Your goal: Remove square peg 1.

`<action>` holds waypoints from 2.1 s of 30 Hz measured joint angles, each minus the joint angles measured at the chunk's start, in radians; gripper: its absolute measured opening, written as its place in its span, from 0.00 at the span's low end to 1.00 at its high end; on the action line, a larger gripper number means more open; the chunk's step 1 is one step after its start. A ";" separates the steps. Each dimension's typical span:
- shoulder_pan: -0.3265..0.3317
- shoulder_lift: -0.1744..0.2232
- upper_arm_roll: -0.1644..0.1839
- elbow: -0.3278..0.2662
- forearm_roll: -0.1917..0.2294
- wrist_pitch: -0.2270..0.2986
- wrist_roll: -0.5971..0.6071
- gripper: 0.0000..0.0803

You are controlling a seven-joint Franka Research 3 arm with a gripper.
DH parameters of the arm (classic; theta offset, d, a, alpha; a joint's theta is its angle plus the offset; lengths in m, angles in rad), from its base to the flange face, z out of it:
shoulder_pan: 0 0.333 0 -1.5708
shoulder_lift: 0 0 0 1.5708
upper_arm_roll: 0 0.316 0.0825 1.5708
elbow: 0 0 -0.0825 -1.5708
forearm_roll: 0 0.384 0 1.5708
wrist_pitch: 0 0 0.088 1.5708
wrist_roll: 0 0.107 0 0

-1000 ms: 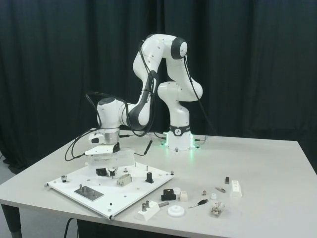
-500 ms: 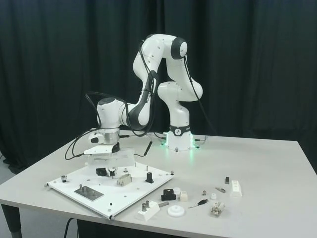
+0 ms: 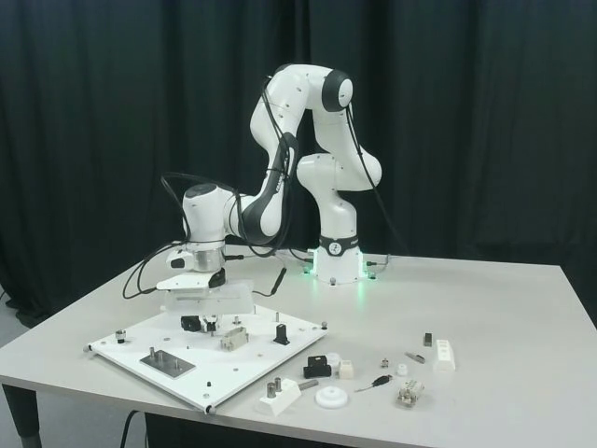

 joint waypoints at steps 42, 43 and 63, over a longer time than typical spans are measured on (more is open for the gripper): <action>0.001 0.000 0.000 0.000 -0.001 0.001 0.117 0.03; 0.002 0.000 0.000 0.000 -0.002 0.001 0.112 0.03; 0.002 -0.002 -0.001 0.000 -0.002 0.000 -0.035 0.03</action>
